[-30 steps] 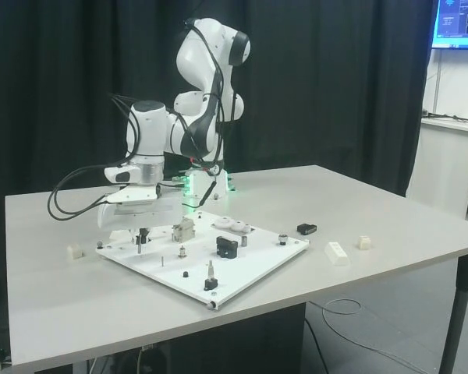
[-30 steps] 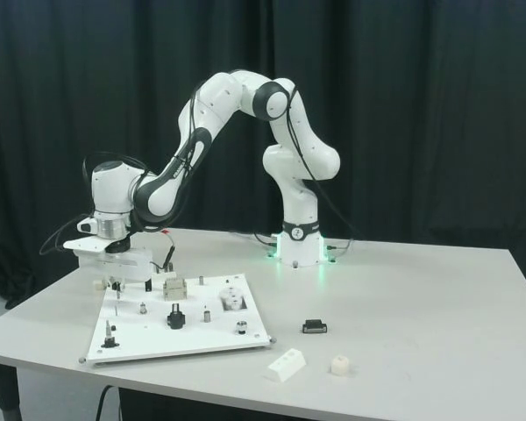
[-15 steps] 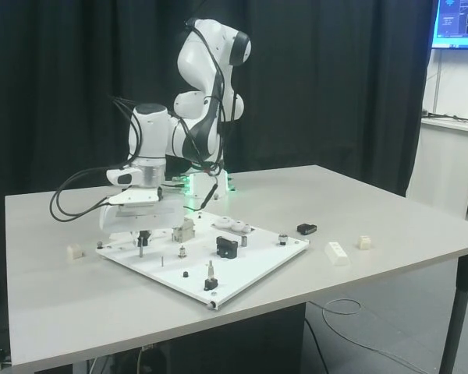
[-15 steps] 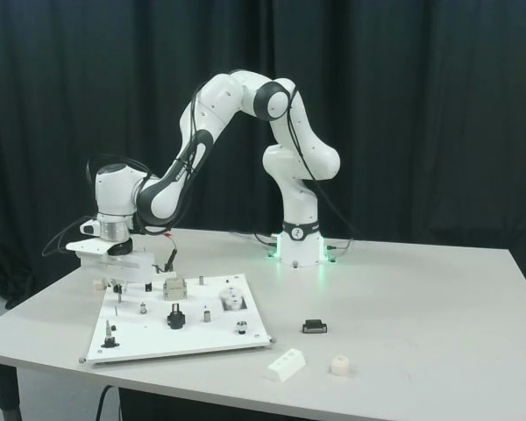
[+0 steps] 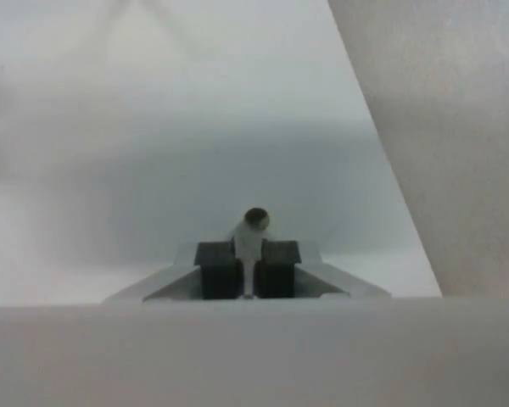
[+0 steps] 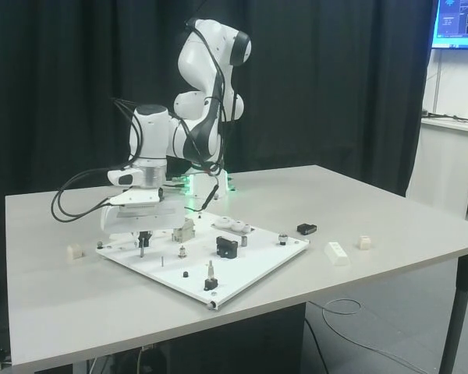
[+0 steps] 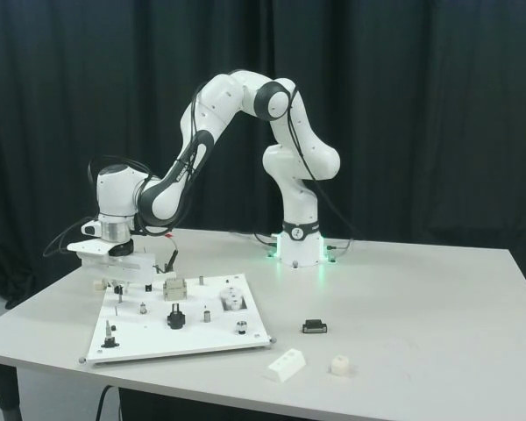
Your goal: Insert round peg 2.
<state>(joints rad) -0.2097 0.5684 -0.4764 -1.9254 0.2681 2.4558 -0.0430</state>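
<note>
The white board lies on the grey table, and my gripper hangs low over its far left corner. In the wrist view the black pads press from both sides on a thin grey round peg, so the gripper is shut on it. The peg points down, its tip at or just above the board; contact cannot be told. From the second room view the gripper stands over the board's back left part.
The board carries a grey block, a black fixture, an upright peg in a black base and small studs. On the table lie a black part, a white block, a small white cube and another.
The wrist and gripper have shifted slightly inward over the board with the peg still held, most of it in the earlier half second. Nothing else moved.
</note>
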